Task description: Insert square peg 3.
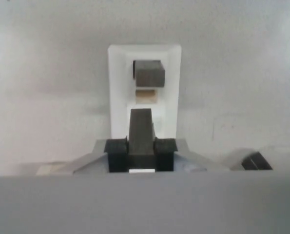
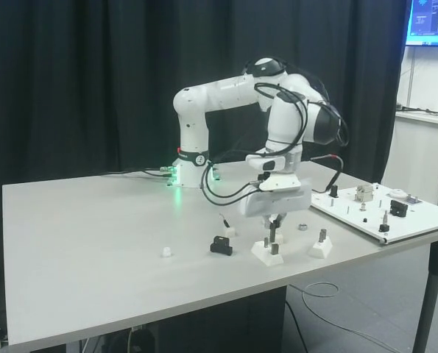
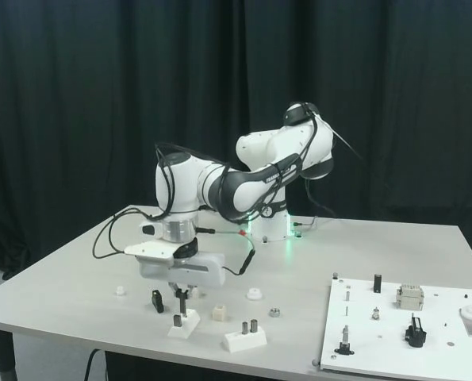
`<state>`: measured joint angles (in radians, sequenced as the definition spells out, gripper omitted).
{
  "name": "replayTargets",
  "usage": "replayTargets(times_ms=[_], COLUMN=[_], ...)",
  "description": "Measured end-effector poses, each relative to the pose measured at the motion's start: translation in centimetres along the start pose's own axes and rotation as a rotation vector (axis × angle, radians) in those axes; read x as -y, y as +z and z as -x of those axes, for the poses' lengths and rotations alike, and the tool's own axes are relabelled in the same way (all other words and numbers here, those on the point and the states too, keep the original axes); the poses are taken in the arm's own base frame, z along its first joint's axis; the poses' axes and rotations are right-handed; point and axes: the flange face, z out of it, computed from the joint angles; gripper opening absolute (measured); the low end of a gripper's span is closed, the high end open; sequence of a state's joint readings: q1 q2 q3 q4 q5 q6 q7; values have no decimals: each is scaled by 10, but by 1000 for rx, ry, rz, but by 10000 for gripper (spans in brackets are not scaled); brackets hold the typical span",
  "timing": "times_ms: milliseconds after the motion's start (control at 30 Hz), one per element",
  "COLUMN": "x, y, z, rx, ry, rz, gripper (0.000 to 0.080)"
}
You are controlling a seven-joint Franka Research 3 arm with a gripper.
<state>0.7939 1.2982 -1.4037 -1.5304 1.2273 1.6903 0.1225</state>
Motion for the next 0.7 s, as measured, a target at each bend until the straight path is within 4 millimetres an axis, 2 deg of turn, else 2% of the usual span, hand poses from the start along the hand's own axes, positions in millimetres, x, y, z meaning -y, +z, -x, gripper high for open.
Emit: replayTargets(times_ms=[300,700], x=[-1,-1], y=[-13,-18], z=[2,2], rx=[-1,-4], ry=[11,24], rz=[2,-1], gripper=[111,111])
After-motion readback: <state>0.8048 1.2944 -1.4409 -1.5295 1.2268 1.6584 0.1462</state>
